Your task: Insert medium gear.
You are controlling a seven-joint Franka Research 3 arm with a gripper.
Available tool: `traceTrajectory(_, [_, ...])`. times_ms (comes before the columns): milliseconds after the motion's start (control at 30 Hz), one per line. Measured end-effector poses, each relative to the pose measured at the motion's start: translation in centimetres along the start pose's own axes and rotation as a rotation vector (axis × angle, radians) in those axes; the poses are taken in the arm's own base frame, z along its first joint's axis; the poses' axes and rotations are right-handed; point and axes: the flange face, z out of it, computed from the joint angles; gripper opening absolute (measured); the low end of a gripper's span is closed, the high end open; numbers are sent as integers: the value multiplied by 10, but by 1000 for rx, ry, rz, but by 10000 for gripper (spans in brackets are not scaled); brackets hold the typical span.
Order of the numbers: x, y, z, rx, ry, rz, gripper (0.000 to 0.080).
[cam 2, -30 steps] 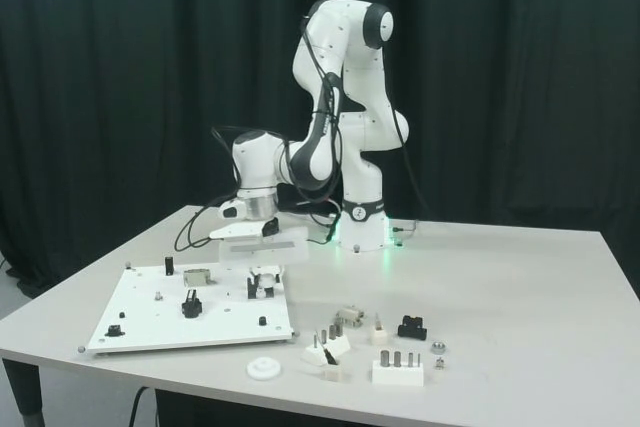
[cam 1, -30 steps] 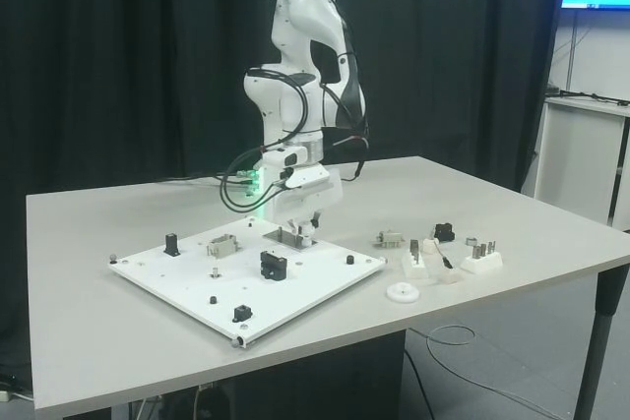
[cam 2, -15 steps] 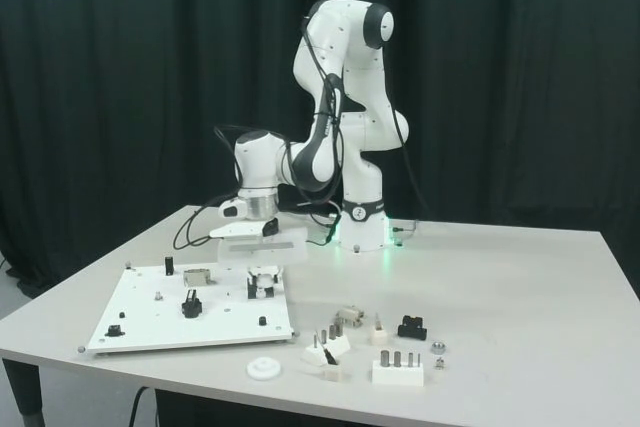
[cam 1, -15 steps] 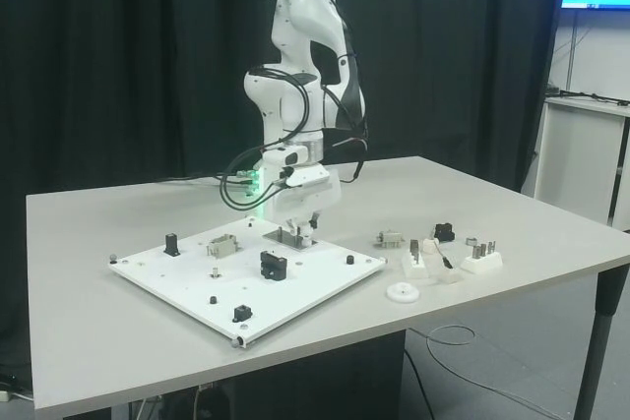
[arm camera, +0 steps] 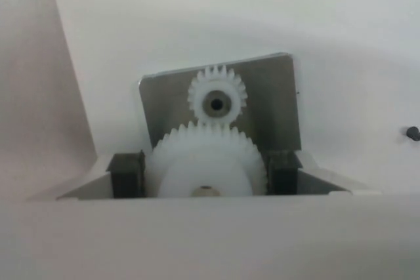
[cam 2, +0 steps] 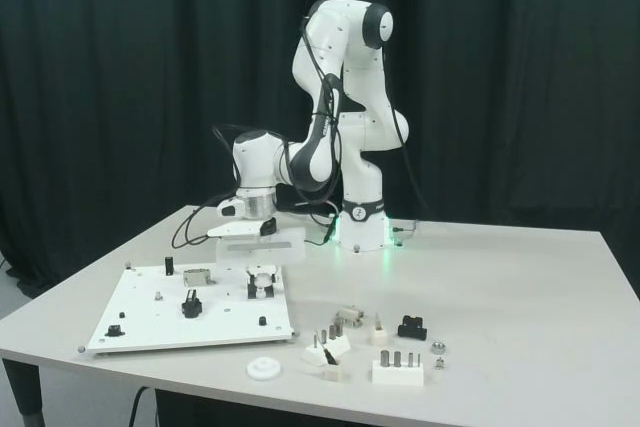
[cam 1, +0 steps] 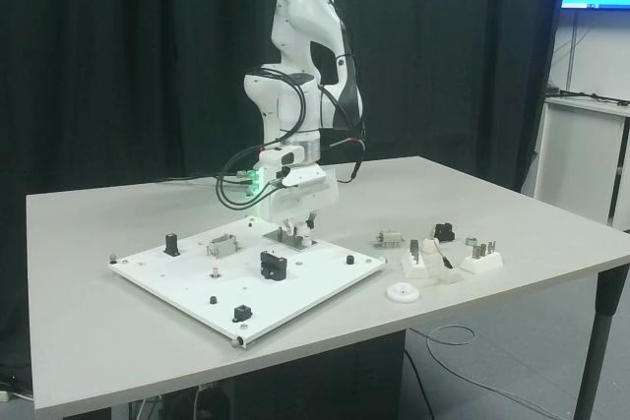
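Matt white plastic medium gear (arm camera: 207,165) with moulded teeth. Smaller white plastic gear (arm camera: 217,101) on a dull grey brushed-metal plate (arm camera: 272,100). Smooth matt white board (cam 1: 305,277). Glossy white arm casing (cam 2: 345,67). Smooth matt grey table (cam 2: 540,297). Black cloth curtain (cam 1: 128,56) hanging in folds.

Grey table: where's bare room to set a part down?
Bare: the grey table between the arm's base and its far edge, and behind the white assembly board. Crowded: the front strip around the small fixture blocks and loose white gear.
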Motion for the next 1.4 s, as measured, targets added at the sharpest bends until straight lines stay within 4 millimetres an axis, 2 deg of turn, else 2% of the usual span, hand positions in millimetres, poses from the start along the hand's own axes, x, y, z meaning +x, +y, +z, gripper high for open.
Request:
traceTrajectory(633, [1, 8, 0, -9, 0, 7, 396])
traceTrajectory(1400, [1, 4, 6, -26, 14, -10, 396])
